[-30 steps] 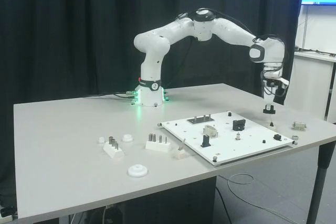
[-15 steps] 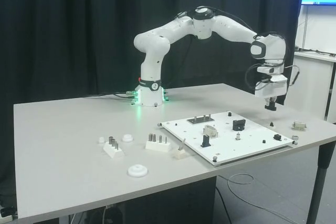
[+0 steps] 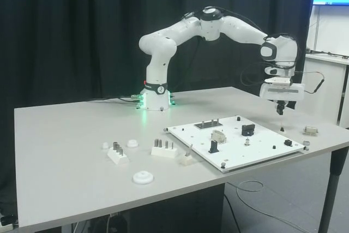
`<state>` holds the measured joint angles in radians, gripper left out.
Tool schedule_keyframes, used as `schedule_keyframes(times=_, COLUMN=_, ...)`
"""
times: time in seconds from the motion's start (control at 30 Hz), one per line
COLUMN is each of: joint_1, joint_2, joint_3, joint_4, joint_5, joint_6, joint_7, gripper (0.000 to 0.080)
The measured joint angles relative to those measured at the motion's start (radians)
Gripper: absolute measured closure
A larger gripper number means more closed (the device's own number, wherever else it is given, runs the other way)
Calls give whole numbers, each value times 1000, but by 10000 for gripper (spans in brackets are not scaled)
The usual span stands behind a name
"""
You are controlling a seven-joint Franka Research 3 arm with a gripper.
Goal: Place D-SUB.
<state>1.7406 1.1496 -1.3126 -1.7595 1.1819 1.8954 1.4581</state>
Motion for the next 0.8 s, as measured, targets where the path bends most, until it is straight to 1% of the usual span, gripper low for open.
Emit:
schedule_keyframes(times=0.23, joint_1=-1, joint_2=0, joint_3=7, joint_4=0, joint_5=9, joint_6=4, joint_7=147, gripper=648)
schedule_keyframes(times=0.4, joint_1=-4, joint_2=1, joint_3=18, joint_4=0, joint_5=31, joint_6=21, joint_7=236, gripper=648)
schedule_keyframes(times=0.8, joint_1=-17, joint_2=8, joint_3=49, joint_4=0, joint_5=103, joint_6=36, joint_7=303, gripper=648)
